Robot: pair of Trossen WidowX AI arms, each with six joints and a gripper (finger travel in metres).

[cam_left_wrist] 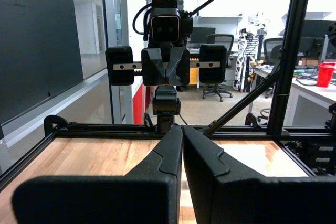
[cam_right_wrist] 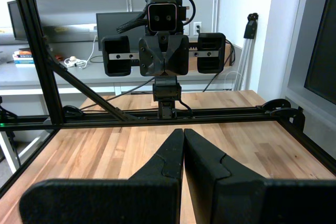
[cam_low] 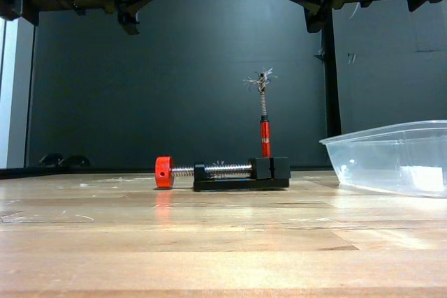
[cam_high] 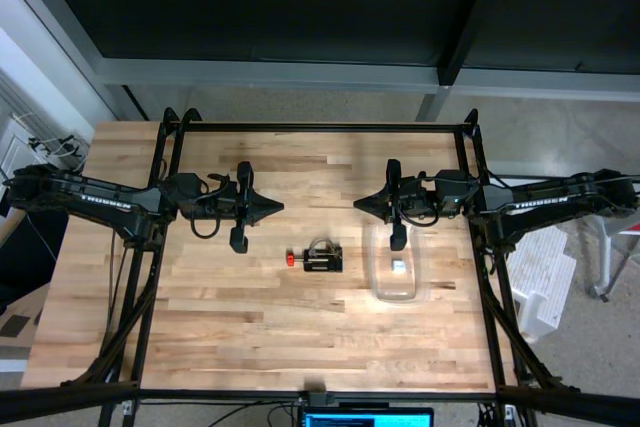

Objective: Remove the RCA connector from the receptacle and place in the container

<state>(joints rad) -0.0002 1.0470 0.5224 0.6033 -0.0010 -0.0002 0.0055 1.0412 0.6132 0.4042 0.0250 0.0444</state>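
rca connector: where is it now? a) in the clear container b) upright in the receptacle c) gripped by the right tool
b: the rca connector stands upright in the receptacle, apart from the container; the left tool and right tool hang shut above the table, away from it.

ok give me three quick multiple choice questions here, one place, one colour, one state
1. Where does the clear plastic oblong tray lie relative to the small black rectangular block? A) on top of it B) beside it, toward the right arm, not touching C) toward the left arm
2. The round knob at the block's end is A) red B) blue C) green
3. The left hand and right hand are A) both open B) one gripping the tray C) both shut, empty, high over the wooden table
Answers: B, the high view shows a gap between them; A, plainly red in the low view; C, each wrist view shows the hand closed on nothing.
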